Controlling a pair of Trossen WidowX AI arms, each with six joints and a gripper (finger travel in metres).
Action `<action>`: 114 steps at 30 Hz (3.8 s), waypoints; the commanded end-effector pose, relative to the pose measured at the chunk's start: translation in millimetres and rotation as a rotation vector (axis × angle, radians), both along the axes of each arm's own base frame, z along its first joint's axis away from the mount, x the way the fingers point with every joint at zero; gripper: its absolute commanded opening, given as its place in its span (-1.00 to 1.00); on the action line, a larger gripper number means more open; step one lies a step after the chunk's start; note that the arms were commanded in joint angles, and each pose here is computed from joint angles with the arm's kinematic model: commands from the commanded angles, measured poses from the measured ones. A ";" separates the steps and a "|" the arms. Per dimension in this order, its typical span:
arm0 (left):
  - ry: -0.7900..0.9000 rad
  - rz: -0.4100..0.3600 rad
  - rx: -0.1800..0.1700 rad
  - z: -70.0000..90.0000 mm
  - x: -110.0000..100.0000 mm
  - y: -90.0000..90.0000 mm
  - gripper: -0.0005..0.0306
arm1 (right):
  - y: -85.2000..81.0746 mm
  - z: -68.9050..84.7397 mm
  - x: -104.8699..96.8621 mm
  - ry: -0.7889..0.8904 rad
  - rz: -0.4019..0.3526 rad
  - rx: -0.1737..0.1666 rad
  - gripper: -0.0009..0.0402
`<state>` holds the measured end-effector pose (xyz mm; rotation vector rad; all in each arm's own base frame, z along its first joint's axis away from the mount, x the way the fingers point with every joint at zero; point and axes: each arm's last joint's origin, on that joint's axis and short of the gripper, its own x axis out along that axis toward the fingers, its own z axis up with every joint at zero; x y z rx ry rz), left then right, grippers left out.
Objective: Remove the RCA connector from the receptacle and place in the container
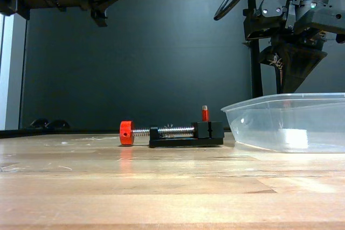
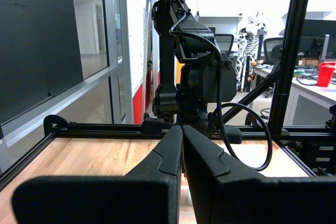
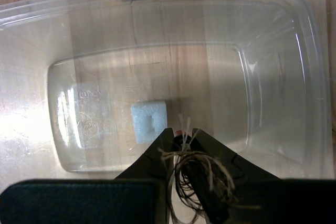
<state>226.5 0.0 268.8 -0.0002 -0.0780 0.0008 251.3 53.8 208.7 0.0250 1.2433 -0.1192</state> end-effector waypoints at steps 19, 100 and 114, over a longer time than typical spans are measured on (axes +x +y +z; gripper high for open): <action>0.000 0.000 0.000 0.1 0.0 0.0 -0.96 | 0.0 -0.1 0.3 -0.002 -0.005 0.000 -0.34; 0.000 0.000 0.000 0.1 0.0 0.0 -0.97 | -50.3 75.7 -8.1 -1.239 0.088 0.004 -0.96; 0.000 0.000 0.000 0.1 0.0 0.1 -0.96 | -58.7 72.7 -8.9 -1.261 0.075 -0.011 -0.96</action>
